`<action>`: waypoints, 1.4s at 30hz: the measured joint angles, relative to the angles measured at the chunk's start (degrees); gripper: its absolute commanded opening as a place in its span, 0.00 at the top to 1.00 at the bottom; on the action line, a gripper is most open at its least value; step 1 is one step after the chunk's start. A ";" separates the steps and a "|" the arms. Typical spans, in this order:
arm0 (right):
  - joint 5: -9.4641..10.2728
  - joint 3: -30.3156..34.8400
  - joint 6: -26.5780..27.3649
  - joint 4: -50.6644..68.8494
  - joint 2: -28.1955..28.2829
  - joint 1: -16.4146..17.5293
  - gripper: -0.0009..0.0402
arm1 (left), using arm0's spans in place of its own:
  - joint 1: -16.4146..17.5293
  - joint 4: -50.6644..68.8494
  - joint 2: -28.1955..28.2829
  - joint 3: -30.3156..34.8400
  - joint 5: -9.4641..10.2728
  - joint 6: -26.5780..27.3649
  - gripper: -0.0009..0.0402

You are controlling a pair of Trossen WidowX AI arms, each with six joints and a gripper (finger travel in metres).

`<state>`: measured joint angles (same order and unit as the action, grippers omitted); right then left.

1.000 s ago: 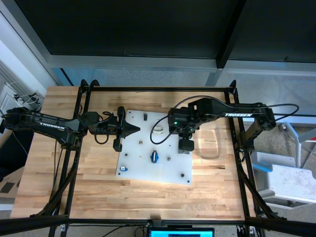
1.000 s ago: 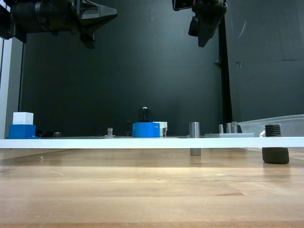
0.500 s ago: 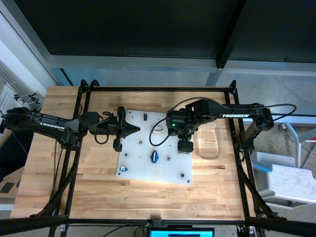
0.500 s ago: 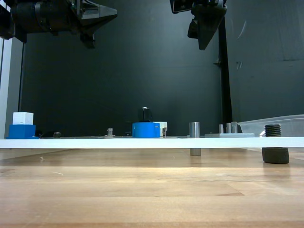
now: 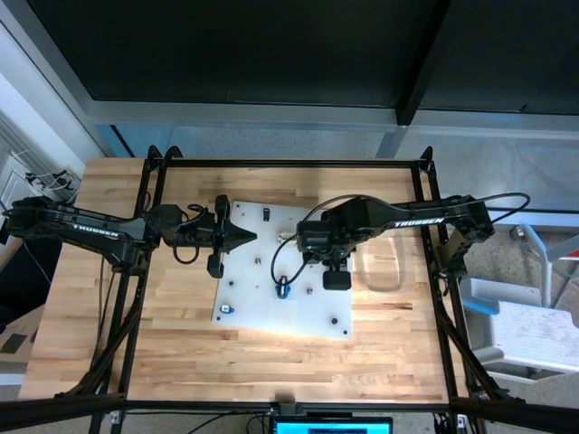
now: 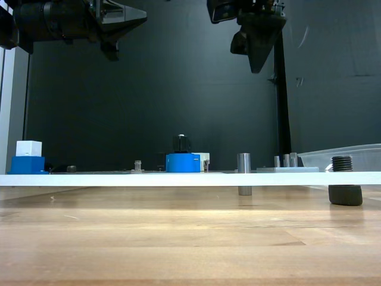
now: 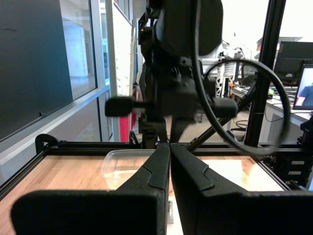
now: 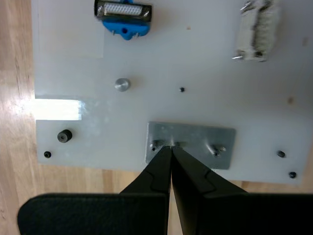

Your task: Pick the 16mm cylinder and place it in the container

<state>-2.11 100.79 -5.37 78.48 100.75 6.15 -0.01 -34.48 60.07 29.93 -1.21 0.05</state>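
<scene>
Shifted leftward over white board [image 5: 262,312] since one second ago: right end effector [image 8: 171,146], closed, holding nothing, high above grey metal block [image 8: 195,137]. Tiny silvery-grey round 16mm cylinder [image 8: 122,84] upright on board, well apart from clear plastic container [image 5: 384,262] on wooden surface [image 5: 136,344]. Closed and raised at board's left edge: left end effector [image 5: 246,237].

Open air lies under the right gripper [image 6: 256,65], high over the board [image 8: 220,88], and the left gripper [image 6: 140,13] at its edge. Bare board rings the peg [image 8: 122,84]; a blue connector [image 8: 123,24] stands nearby.
</scene>
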 measured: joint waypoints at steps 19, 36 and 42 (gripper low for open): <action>-0.09 -0.37 -2.49 -4.66 4.85 3.85 0.63 | 0.00 0.00 0.00 0.02 0.00 0.00 0.98; -1.36 -1.05 -6.12 -8.33 9.77 4.87 0.57 | 0.00 0.00 0.00 0.00 -0.02 0.00 0.98; -1.53 -1.05 -6.36 -9.66 11.19 5.11 0.57 | 0.00 -0.02 0.00 0.00 -0.02 0.00 0.98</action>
<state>-3.64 99.74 -11.73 68.82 111.94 11.27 -0.01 -34.50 60.07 29.93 -1.23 0.05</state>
